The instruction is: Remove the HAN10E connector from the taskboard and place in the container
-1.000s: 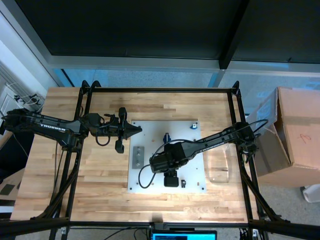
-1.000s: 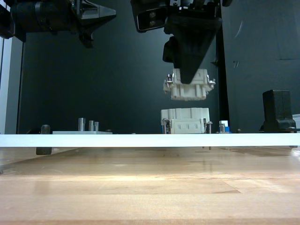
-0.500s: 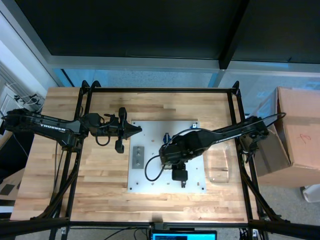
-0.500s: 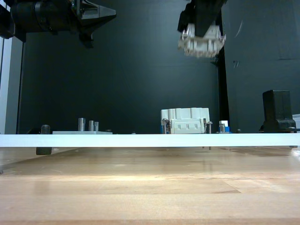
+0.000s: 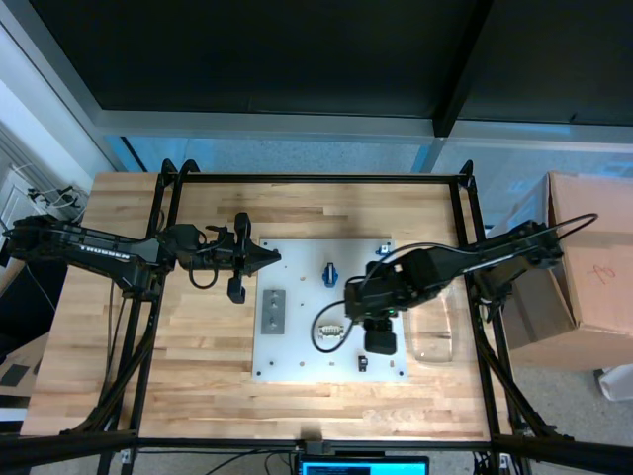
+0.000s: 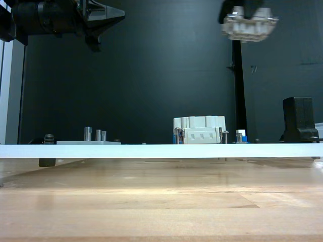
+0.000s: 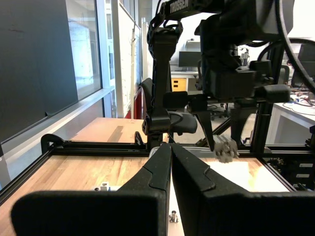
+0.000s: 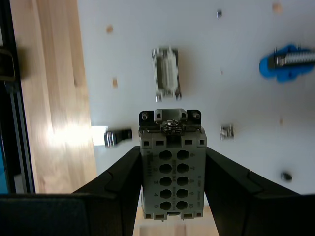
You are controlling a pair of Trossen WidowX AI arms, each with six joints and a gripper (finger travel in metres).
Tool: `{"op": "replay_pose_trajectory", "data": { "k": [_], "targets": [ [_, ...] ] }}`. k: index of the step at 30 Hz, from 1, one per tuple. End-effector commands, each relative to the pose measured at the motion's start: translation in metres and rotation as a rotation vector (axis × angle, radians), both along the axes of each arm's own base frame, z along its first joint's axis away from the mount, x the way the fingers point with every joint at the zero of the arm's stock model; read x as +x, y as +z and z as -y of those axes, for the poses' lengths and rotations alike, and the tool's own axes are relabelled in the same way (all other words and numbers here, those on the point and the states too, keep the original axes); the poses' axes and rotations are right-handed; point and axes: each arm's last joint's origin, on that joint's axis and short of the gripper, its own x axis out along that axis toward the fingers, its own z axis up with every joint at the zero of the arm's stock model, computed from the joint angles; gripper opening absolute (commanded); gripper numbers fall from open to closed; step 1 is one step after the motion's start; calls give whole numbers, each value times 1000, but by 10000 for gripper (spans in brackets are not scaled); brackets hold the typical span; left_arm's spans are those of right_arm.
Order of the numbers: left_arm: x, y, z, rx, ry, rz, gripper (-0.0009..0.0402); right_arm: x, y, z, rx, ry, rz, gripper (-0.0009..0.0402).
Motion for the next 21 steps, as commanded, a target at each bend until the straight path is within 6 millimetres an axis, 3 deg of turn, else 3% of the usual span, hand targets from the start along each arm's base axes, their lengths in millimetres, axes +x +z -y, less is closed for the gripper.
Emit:
{"op": "replay_pose_trajectory", "data": {
  "k": [1,21],
  "targets": [
    [0,0,0,0,0,0,0,-18,-1,0,1,-8,-15,12],
    [0,0,0,0,0,0,0,-121,-26,9,81,-110,-106,12]
  ]
}}
